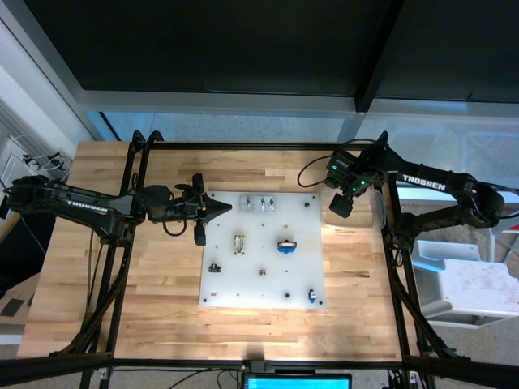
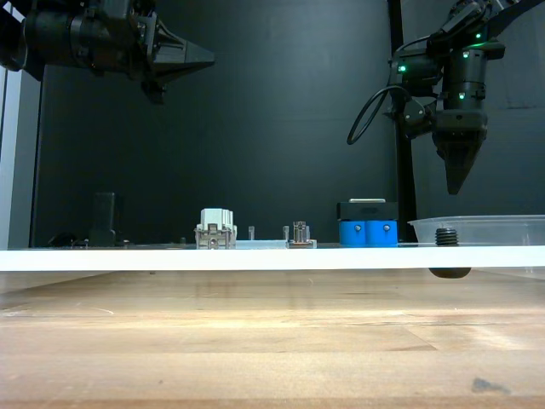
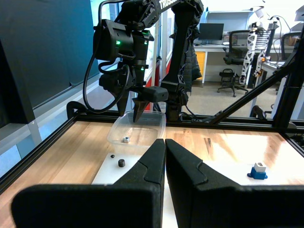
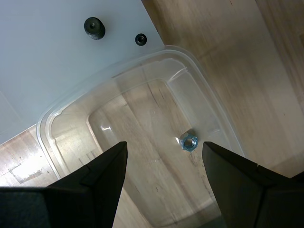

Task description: Unfasten the M12 fastener and place in the container

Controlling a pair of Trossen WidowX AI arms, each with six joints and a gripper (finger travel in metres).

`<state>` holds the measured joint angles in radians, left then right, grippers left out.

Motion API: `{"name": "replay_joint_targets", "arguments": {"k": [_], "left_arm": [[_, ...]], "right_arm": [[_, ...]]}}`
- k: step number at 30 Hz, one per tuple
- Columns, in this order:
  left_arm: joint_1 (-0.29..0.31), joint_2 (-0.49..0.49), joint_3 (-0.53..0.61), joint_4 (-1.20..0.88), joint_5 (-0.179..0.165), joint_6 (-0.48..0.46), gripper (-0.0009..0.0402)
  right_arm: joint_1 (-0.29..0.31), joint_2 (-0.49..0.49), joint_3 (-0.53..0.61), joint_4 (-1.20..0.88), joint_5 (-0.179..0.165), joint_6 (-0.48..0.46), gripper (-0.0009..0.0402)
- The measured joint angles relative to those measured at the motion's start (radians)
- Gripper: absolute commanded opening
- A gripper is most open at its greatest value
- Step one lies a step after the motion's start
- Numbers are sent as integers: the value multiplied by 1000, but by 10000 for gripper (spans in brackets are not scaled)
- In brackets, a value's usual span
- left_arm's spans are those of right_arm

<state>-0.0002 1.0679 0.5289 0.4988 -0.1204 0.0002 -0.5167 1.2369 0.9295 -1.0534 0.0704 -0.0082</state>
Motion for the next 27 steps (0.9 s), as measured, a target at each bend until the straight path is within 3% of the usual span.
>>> {"name": "replay_joint_targets", "arguments": {"k": [27], "left_arm": [[0,0,0,0,0,0,0]], "right_arm": [[0,0,0,27,0,0,220]]}}
